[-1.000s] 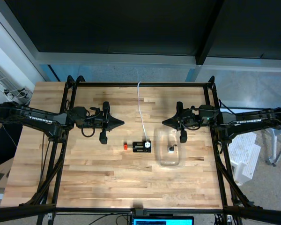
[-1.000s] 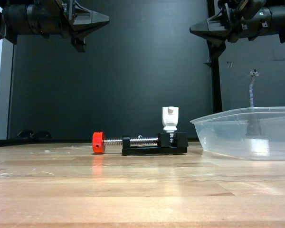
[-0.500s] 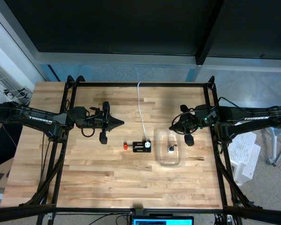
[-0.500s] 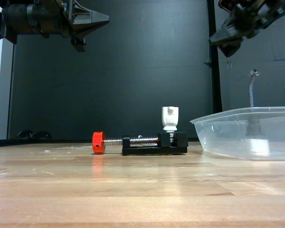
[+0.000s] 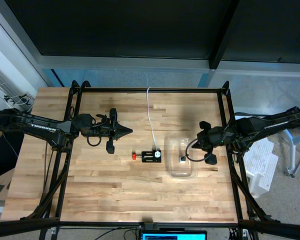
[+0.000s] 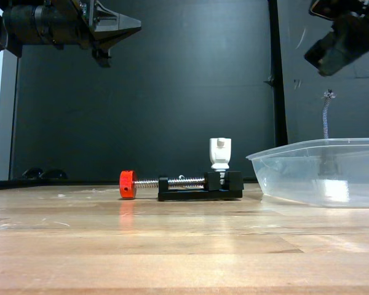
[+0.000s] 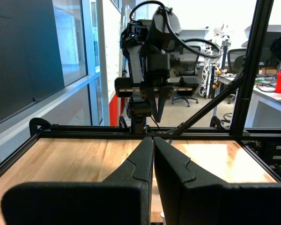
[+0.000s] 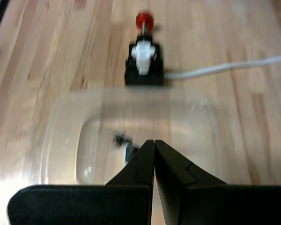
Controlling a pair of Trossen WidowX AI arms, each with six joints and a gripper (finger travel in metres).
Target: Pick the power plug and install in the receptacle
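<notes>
The tiny black power plug (image 5: 182, 159) lies inside a clear plastic tray (image 5: 172, 170); in the right wrist view the plug (image 8: 119, 138) is a dark blur just ahead of my fingertips. The white receptacle (image 5: 157, 153) stands upright in a small black vise (image 5: 149, 157) with a red knob (image 5: 134, 156), left of the tray. My right gripper (image 5: 190, 146) hangs shut and tilted down over the tray's right side, well above it (image 6: 320, 58). My left gripper (image 5: 130, 131) is shut and empty, held high at the left (image 6: 135, 26).
A thin white cable (image 5: 150, 115) runs from the receptacle to the table's far edge. A black frame (image 5: 150, 90) borders the board. The tray's wall (image 6: 277, 175) stands right of the vise (image 6: 200, 184) in the low view.
My right arm has swung toward the near side and tilted its gripper down over the tray. The left arm, plug and receptacle have not moved.
</notes>
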